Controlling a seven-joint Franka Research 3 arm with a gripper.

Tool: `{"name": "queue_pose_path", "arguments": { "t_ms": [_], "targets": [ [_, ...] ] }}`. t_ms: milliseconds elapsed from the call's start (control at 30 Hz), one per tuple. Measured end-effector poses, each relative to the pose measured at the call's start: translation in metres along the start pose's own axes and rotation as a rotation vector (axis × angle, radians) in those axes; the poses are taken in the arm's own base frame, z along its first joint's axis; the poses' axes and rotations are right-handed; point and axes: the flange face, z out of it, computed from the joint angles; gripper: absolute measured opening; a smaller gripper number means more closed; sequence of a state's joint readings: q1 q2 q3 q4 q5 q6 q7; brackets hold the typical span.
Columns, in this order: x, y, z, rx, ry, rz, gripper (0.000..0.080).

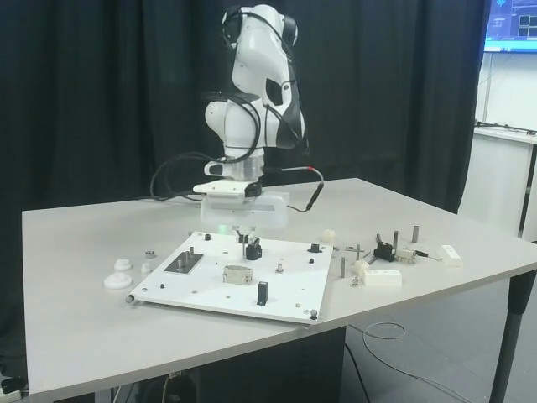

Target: Place square peg 1.

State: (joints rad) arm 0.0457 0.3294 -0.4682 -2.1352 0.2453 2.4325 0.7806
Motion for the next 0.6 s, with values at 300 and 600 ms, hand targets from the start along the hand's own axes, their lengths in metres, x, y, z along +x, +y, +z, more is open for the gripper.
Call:
{"name": "queue_pose_path", "arguments": {
  "t_ms": [300, 600],
  "targets": [
    [0.004, -0.004, -0.013, -0.02, -0.003, 0.002, 0.0035],
    [0.006, -0.005, -0.017, -0.031, -0.005, -0.002, 0.0035]
  ]
}}
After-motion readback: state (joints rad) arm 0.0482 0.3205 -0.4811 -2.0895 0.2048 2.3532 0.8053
